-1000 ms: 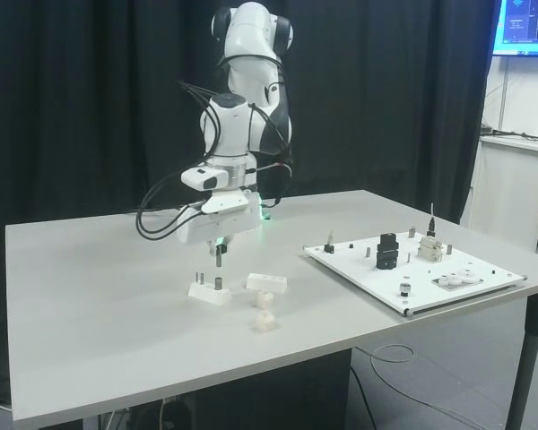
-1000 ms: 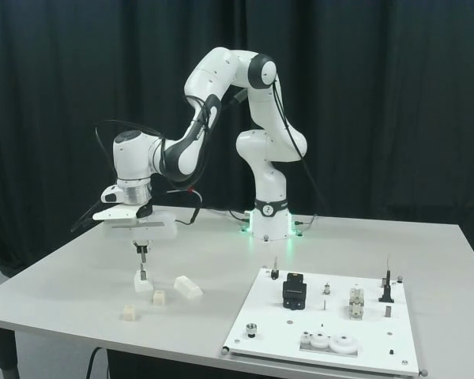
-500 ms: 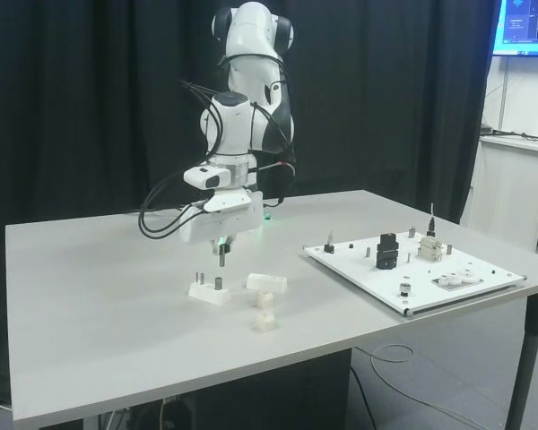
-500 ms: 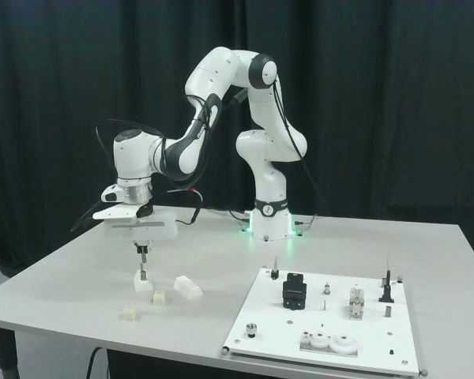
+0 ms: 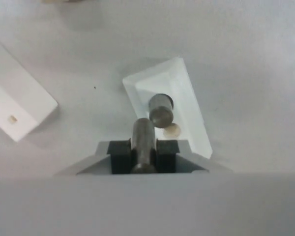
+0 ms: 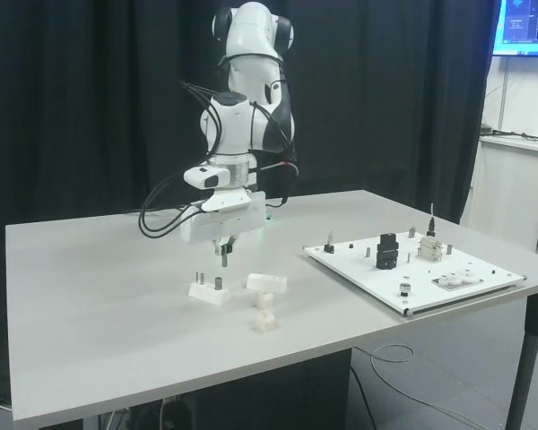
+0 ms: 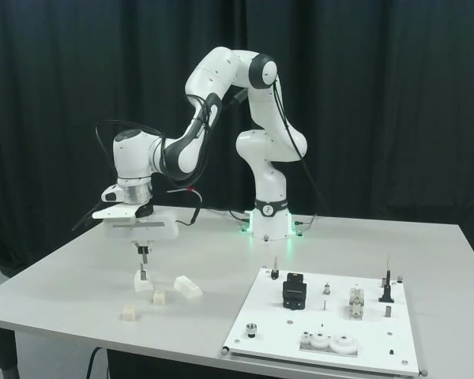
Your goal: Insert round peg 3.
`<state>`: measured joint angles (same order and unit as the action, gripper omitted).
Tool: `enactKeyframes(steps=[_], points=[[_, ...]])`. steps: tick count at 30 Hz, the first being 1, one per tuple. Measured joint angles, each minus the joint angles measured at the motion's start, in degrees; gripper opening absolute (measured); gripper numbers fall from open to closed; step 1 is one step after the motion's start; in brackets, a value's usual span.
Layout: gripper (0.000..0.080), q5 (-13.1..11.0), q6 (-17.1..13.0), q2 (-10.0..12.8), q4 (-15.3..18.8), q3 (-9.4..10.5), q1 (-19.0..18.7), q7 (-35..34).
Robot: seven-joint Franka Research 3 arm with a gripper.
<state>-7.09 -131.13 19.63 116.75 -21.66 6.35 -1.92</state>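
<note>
Grey peg was clamped in the jaws above the white holder, clear of it; next move needed a steady carry to the board.

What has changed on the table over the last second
The gripper has risen a little, lifting the peg it holds higher above the white holder block. The second peg stays standing in that block. The other white blocks and the white board have not moved.

Even overhead light is falling on the table, throwing only soft shadows under the arm.
</note>
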Motion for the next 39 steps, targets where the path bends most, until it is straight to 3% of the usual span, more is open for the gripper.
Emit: enactKeyframes(steps=[21,39], points=[[0.0103,-2.77,1.03,-1.13,0.12,0.04,-3.99,-2.51],[0.0103,-6.43,2.42,-2.24,0.28,0.28,-15.24,-13.12]])
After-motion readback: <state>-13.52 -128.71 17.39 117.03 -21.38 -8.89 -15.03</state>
